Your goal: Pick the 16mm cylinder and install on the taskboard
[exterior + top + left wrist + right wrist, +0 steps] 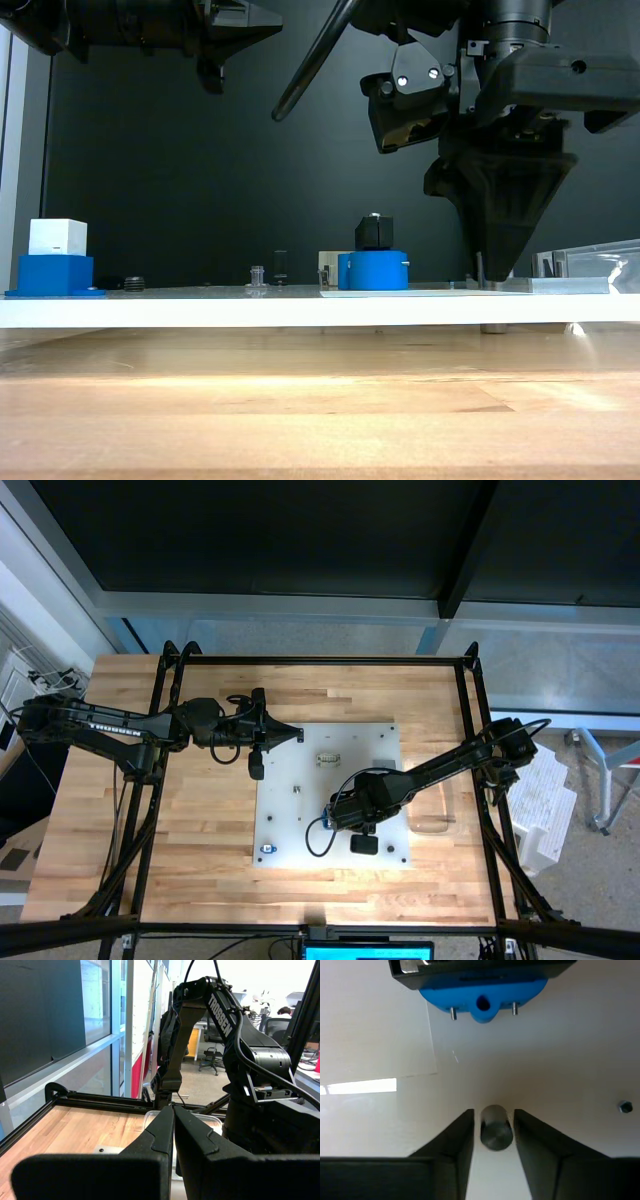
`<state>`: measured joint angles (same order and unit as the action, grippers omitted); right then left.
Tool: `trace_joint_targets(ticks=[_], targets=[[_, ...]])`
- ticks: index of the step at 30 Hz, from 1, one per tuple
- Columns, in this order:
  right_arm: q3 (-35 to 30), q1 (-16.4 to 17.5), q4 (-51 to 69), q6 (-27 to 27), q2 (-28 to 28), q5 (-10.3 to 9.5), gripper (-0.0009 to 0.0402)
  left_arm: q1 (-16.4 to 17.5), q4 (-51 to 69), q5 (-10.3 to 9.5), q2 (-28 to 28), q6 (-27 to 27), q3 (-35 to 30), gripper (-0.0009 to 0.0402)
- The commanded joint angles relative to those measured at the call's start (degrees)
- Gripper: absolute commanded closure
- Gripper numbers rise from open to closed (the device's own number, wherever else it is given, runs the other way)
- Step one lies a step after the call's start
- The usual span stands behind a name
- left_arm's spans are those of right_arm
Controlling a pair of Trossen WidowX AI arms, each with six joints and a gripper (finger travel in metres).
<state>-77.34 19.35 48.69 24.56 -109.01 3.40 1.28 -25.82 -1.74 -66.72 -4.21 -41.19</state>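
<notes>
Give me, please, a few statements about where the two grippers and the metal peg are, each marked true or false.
1. The right gripper has a finger on each side of the metal peg. True, with a narrow gap on each side.
2. The left gripper is open. False: its fingers are pressed together.
3. The peg stands upright on the white board. True.
4. The left gripper is lowered to the board. False: it hangs well above it, holding nothing.
5. The blue fitting sits between the right gripper's fingers. False: it lies beyond them, apart from the peg.
</notes>
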Motion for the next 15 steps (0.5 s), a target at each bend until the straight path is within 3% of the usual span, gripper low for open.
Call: trace_joint_targets(ticks=[1,7,15], targets=[[0.0,0.0,0.1,0.0,0.1,0.04,0.0239,0.0,0.0,0.00,0.0,0.0,0.0,0.0393],[0.0,0.0,0.4,-1.2,1.9,0.04,0.0205,0.0,0.0,0.00,0.0,0.0,0.0,0.0393],[0.0,-1.0,1.6,-5.1,6.8,0.09,0.0201,0.0,0.0,0.00,0.0,0.0,0.0,0.0393]])
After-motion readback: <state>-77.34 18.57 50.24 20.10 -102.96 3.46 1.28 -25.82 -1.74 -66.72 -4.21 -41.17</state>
